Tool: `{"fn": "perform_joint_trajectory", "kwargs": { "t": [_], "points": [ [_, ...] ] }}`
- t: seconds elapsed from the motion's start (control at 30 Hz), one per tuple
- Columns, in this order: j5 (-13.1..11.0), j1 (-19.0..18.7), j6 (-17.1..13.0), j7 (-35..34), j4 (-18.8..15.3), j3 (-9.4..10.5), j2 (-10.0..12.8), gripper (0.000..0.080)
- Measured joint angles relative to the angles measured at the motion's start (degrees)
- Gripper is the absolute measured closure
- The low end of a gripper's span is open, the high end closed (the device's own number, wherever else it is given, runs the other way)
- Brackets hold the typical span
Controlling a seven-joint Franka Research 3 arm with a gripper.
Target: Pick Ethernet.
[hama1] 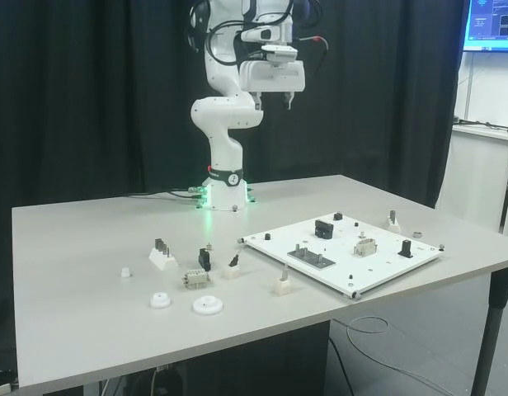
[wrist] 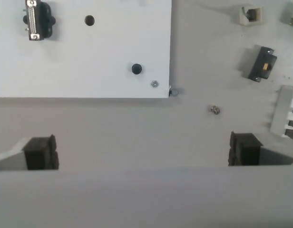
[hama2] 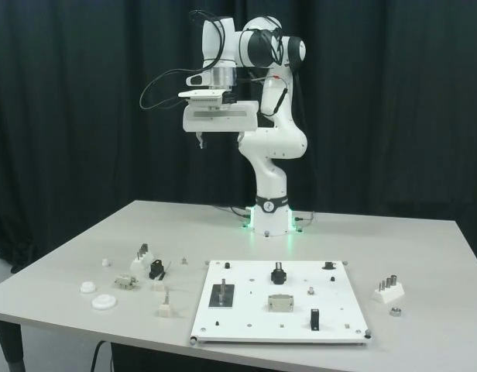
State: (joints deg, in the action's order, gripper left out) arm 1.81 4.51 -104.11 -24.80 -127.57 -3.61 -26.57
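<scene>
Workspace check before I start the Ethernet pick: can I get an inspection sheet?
Surface: grey table, white board near its front edge.
Job's things: small parts lie beside the board; the Ethernet piece cannot be told apart.
Clutter: loose nut, white discs.
Grippers: gripper open, holding nothing, raised high.
Cables: black cables loop on the arm.
Surroundings: black curtain, screen.

Black curtains (hama2: 84, 101) hang behind the grey table (hama2: 424, 256); a lit screen (hama1: 491, 25) glows off beside the claw.
</scene>
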Motion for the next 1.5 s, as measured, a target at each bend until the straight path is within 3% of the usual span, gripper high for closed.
{"fn": "perform_joint_trajectory", "kwargs": {
  "t": [1.5],
  "points": [
    [0.16, 1.30, -1.00, 4.01, 4.32, -0.56, 6.07, 0.0003]
  ]
}}
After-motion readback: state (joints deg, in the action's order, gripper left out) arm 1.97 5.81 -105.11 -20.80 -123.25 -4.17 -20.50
